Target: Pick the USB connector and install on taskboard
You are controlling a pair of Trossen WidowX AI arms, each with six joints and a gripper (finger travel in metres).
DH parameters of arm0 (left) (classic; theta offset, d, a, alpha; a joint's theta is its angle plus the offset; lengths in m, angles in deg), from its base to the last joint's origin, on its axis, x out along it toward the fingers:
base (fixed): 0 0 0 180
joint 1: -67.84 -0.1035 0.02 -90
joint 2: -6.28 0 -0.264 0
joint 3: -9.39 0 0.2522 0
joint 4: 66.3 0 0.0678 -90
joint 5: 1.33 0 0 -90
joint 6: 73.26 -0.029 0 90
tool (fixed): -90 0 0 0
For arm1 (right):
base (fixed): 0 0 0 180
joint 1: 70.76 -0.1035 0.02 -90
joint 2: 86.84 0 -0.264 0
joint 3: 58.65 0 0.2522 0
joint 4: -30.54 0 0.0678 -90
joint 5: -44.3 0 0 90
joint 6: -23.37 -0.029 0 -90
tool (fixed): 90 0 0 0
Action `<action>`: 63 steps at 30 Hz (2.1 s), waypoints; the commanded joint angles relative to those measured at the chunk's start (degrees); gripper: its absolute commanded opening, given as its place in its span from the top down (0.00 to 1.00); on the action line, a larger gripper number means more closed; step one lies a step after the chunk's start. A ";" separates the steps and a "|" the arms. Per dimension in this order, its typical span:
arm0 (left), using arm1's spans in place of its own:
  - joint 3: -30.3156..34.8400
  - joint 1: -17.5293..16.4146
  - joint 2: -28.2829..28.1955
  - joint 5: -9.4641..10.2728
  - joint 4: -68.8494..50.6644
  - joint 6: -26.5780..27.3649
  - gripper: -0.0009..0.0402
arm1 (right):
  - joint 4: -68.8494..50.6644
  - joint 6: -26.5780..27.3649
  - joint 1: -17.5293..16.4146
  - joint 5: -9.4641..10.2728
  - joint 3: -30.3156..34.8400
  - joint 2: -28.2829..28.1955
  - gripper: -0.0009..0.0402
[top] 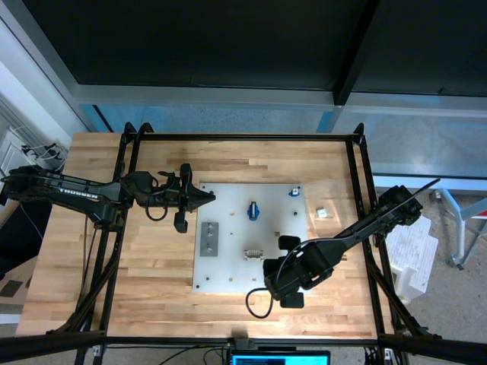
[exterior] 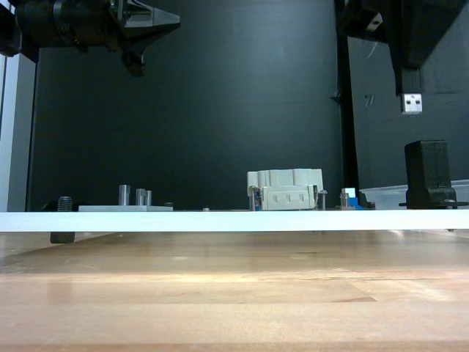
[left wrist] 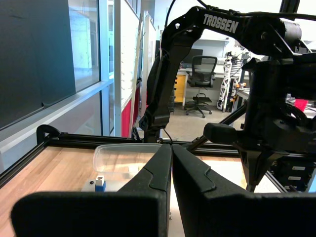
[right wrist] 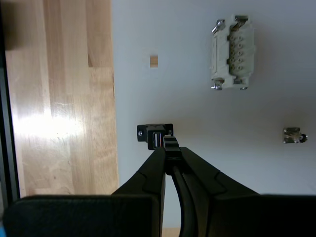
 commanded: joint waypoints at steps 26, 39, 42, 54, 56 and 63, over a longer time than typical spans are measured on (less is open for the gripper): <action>0.02 0.00 0.00 0.00 0.02 -0.02 0.98 | 3.37 -0.31 -0.74 -0.09 -2.67 -1.25 0.98; 0.00 0.00 0.00 0.00 0.02 -0.02 0.98 | 3.19 0.46 -0.81 -0.09 -2.95 -1.25 0.98; 0.00 -0.02 0.00 0.00 0.02 -0.02 0.98 | 3.34 0.46 -0.85 -0.07 -3.17 -1.25 0.98; 0.00 0.00 0.00 0.00 0.02 -0.02 0.98 | 5.33 0.66 -0.96 0.00 -4.94 -1.25 0.98; 0.00 -0.02 0.00 0.00 0.02 -0.02 0.98 | 5.95 0.66 -0.98 0.02 -5.57 -1.25 0.98; 0.02 -0.02 0.00 0.00 0.02 -0.02 0.98 | 6.84 0.90 -0.98 0.00 -6.99 -1.25 0.98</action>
